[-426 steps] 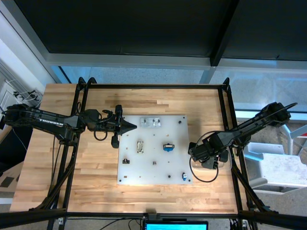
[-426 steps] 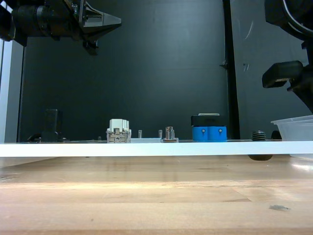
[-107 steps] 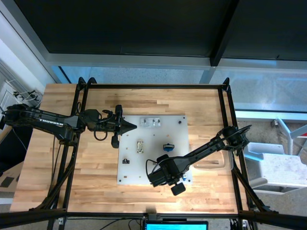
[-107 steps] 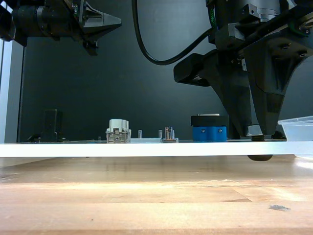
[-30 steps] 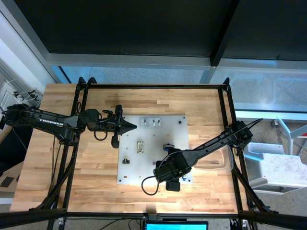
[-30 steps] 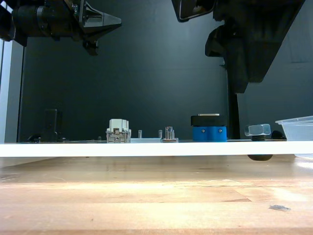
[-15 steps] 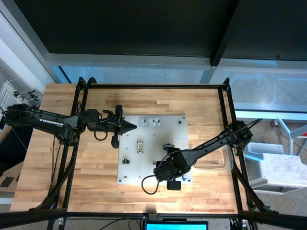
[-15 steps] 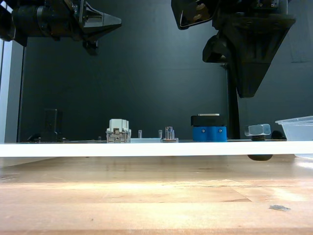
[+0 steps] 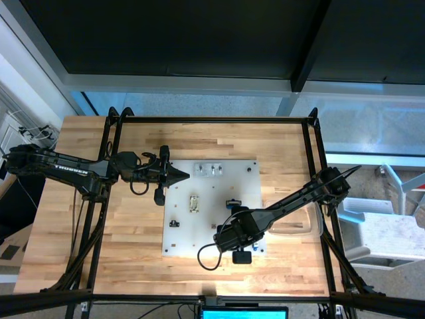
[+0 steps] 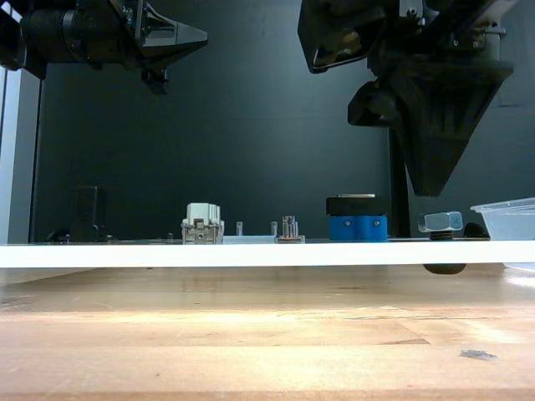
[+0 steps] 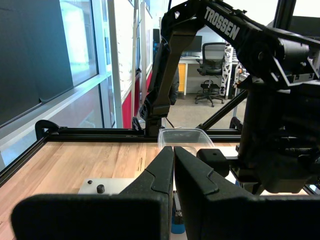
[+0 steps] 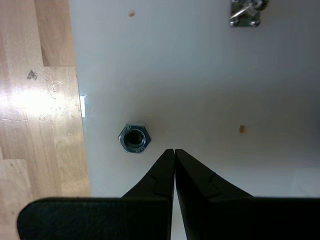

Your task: Pick the M12 fastener and fasten on the M12 threads

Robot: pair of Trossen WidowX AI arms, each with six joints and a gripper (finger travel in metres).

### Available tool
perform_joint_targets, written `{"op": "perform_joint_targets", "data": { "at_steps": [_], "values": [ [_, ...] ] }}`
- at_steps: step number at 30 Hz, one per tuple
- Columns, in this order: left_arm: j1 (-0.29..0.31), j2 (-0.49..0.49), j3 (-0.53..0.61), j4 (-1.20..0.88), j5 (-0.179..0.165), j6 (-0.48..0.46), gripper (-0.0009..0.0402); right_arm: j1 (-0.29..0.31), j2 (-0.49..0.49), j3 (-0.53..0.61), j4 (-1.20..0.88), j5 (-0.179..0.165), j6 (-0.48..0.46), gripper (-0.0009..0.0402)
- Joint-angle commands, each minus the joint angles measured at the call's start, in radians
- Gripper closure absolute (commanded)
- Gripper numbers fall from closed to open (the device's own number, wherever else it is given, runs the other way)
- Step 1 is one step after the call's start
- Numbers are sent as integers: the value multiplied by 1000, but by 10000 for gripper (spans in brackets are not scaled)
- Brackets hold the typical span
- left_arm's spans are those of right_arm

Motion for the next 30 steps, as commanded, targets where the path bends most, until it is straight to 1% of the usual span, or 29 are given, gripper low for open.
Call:
{"op": "perform_joint_targets", "data": {
  "at_steps": [1, 11, 22, 24, 25, 26, 27, 29, 30],
  "values": [
    [0, 0, 0, 0, 0, 0, 393, 0, 1, -16, 18, 0, -2, 393],
    [0, 0, 0, 0, 0, 0, 393, 5, 1, -39, 45, -3, 0, 393],
    [0, 0, 0, 0, 0, 0, 393, 16, 1, -58, 67, -9, 71, 393],
    [0, 0, 0, 0, 0, 0, 393, 16, 1, -57, 68, -18, 76, 393],
    [0, 0, 0, 0, 0, 0, 393, 16, 1, -58, 72, -39, 76, 393],
    [0, 0, 0, 0, 0, 0, 393, 17, 1, -58, 79, -69, 71, 393],
    [0, 0, 0, 0, 0, 0, 393, 17, 1, -58, 89, -112, 60, 393],
    [0, 0, 0, 0, 0, 0, 393, 18, 0, -58, 89, -237, 16, 393],
    [0, 0, 0, 0, 0, 0, 393, 18, -1, -58, 84, -293, 4, 393]
  ]
}}
